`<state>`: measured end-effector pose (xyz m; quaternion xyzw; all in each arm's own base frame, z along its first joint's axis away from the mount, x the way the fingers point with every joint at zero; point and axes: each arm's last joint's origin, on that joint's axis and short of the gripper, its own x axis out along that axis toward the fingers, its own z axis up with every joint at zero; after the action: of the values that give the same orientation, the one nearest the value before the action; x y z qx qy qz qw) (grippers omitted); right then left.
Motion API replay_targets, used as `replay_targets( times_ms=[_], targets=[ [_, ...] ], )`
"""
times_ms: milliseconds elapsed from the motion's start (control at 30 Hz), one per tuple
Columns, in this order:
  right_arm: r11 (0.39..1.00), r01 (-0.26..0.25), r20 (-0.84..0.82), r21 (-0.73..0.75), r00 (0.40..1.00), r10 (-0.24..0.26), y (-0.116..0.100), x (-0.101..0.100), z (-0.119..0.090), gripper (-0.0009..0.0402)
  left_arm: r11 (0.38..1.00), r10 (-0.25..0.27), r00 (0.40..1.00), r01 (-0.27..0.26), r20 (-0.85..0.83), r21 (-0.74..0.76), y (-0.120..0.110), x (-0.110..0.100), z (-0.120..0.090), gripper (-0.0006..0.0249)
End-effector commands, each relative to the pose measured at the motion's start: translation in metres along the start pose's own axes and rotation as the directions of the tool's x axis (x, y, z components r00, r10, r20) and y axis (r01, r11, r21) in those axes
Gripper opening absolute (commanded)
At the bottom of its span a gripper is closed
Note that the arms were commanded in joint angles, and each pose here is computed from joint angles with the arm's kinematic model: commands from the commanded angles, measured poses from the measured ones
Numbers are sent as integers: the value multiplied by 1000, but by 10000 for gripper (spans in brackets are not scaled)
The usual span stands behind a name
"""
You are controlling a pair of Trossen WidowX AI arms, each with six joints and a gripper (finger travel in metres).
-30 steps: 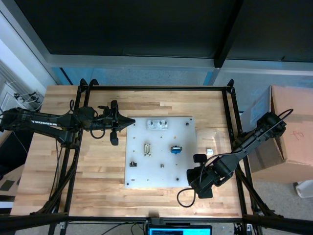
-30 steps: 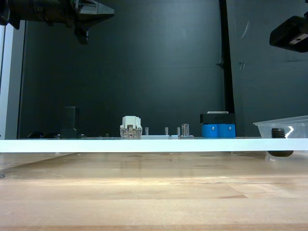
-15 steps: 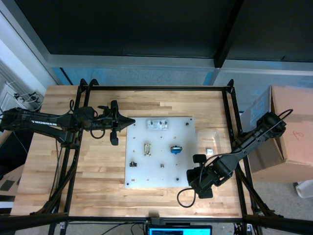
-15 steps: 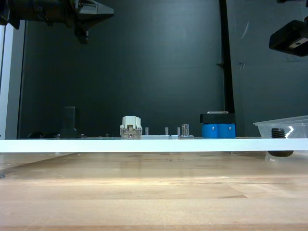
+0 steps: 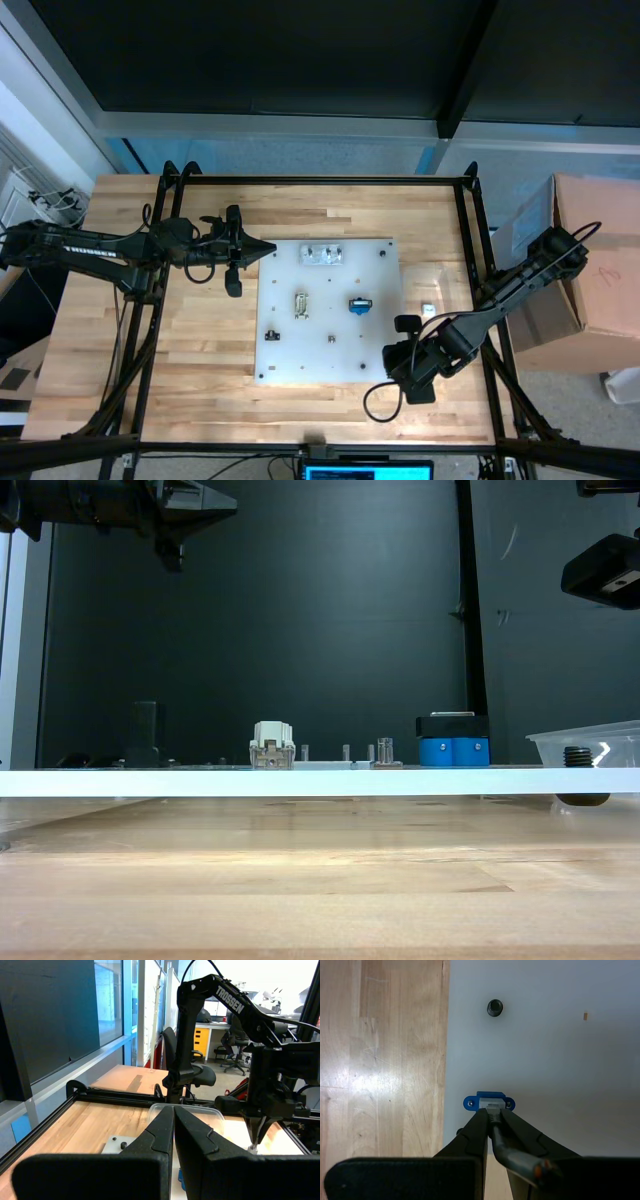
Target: Pick the RJ45 connector and install on the taskboard
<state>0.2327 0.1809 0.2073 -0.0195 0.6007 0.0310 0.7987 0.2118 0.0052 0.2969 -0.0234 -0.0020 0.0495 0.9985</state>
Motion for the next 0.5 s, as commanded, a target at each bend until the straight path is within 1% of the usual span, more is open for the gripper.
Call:
replay_targets(
  times_ms=[33,300,500],
  targets=[
    [1000,-5,-27,-1,1000,5,-2,5,-4,0,1000,0,1000,0,0,0,0,0,0,0],
    [1000,-3,-20,0,1000,3,-4,-3,-5,5,1000,0,1000,0,0,0,0,0,0,0],
    [1000,-10,-9,1,1000,10,-4,-6,-4,33,1000,0,1000,0,0,0,0,0,0,0]
  ],
)
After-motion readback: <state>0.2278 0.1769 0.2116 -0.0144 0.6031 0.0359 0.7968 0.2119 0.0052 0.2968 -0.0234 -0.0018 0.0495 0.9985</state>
